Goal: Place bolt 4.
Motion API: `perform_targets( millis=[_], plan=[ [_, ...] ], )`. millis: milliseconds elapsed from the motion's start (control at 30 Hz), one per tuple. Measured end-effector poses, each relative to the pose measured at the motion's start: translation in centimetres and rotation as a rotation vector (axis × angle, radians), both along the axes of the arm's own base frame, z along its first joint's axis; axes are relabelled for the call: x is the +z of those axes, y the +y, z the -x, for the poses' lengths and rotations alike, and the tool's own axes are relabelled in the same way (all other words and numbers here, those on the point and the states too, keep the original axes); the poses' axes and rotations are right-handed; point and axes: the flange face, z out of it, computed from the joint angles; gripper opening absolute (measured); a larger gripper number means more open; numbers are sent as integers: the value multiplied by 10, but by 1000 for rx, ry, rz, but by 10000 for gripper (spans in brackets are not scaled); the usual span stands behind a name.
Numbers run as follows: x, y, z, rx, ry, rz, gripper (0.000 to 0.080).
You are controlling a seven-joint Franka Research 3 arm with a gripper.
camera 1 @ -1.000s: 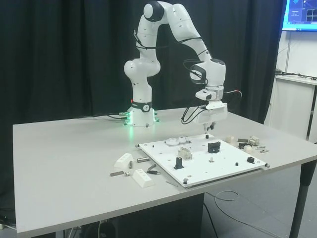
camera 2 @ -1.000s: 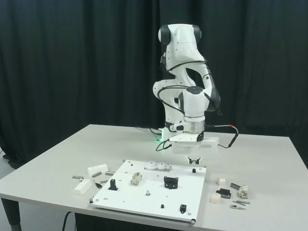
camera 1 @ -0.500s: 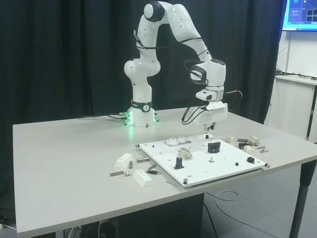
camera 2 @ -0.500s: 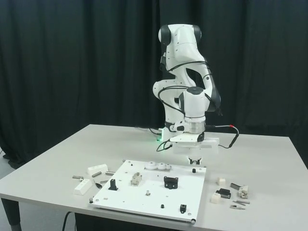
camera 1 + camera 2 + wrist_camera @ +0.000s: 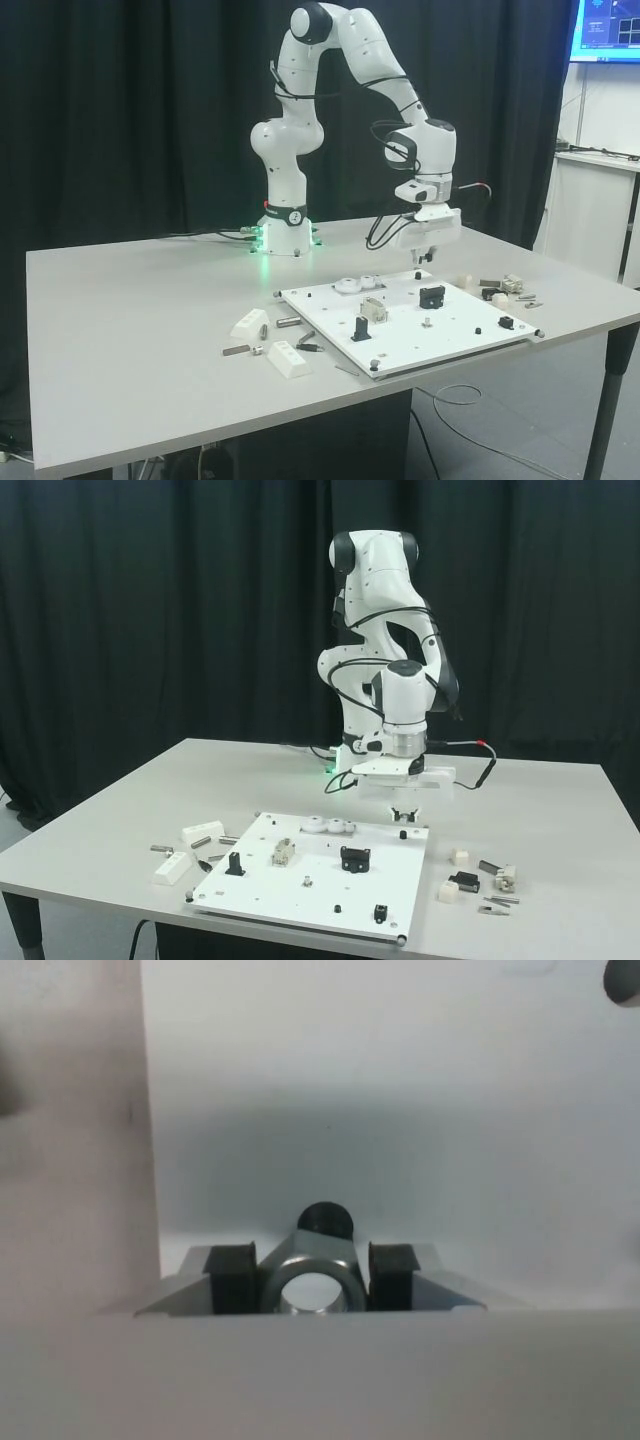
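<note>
Hanging just above the far corner of the white board (image 5: 320, 885), the claw (image 5: 403, 815) points straight down over a small black bolt (image 5: 403, 833) seated in the plate there. In the wrist view the claw (image 5: 311, 1278) shows two black fingertips (image 5: 231, 1278) set a little apart, with nothing pinched between them; a grey metal ring sits in the gap, and the round black head of the bolt (image 5: 325, 1218) lies just beyond it on the white surface. So the fingers are parted by a narrow gap and grip nothing, and the bolt stands free of them, close below.

From where I stand the white arm (image 5: 345, 70) rises from its base (image 5: 283, 228), lit green at the foot, bends over at the top and comes down to the board's back edge. The board (image 5: 420, 330) lies flat on the grey table (image 5: 130, 310) and carries several small fixtures: a black block (image 5: 356, 858) near its middle, a black upright post (image 5: 236, 863) toward its other side, a pair of white round pieces (image 5: 328, 827) by the far edge, and a small metal part (image 5: 284, 852) between them.

Off the board, two white blocks (image 5: 190, 850) and a few loose metal pins lie on the table to one side; on the other side, a cluster of small white, black and grey parts (image 5: 478, 880) rests near the table edge.
</note>
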Motion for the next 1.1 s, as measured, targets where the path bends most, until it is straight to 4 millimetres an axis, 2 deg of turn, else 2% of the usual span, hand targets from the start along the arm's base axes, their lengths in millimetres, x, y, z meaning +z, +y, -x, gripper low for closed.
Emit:
perform_targets(
  millis=[1100],
  plan=[
    [15,-4,-12,-66,-30,-11,237]
  ],
)
